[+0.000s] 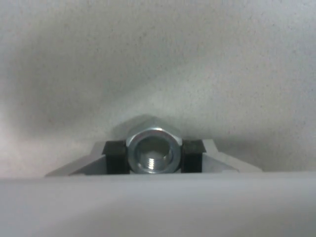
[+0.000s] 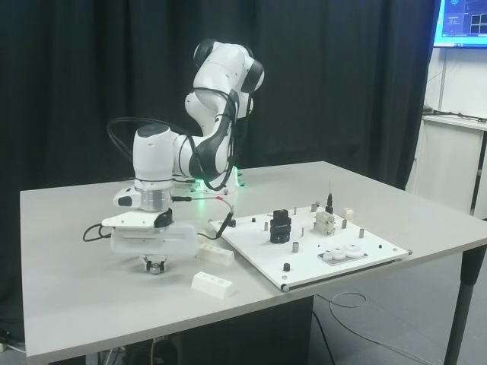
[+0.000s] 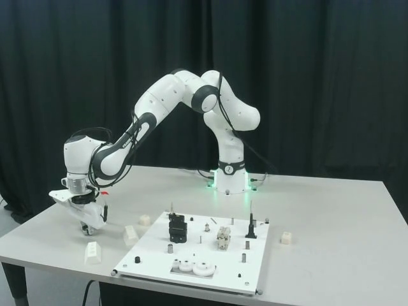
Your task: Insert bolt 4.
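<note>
In the wrist view, a grey metal hex bolt (image 1: pixel 148 136) with a threaded bore faces the camera, clamped between two black pads (image 1: pixel 114 157). My gripper (image 1: pixel 153 155) is shut on it, just above the grey table (image 1: pixel 197 64). In the room views the gripper (image 2: pixel 156 265) (image 3: pixel 85 228) hangs low over the table's left part, well away from the white assembly board (image 2: pixel 365 262) (image 3: pixel 153 264). The bolt is too small to make out in the room views.
A white holder block (image 2: pixel 211 284) (image 3: pixel 93 252) lies close beside the gripper, and another block (image 2: pixel 215 253) (image 3: pixel 131 234) lies by the board's edge. The board carries a black fixture (image 2: pixel 280 226), pegs and white gears (image 2: pixel 342 255). The arm's base (image 3: pixel 231 178) stands at the back.
</note>
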Robot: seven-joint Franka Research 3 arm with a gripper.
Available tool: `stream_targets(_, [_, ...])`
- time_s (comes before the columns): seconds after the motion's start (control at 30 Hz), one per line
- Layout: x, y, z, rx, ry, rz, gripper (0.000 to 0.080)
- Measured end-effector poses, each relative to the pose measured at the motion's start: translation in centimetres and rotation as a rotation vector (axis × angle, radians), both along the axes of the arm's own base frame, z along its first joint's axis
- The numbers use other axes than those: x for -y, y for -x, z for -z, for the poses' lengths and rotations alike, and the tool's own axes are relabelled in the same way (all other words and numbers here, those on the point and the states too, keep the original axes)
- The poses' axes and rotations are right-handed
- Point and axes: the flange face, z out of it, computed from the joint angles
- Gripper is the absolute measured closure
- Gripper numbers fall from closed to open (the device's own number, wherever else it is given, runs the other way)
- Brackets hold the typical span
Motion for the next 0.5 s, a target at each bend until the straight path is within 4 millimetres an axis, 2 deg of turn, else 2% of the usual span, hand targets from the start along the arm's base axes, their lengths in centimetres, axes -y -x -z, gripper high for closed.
stream_targets(0.5, [0.63, 0.18, -0.75, 0.005, 0.013, 0.007, 0.0578])
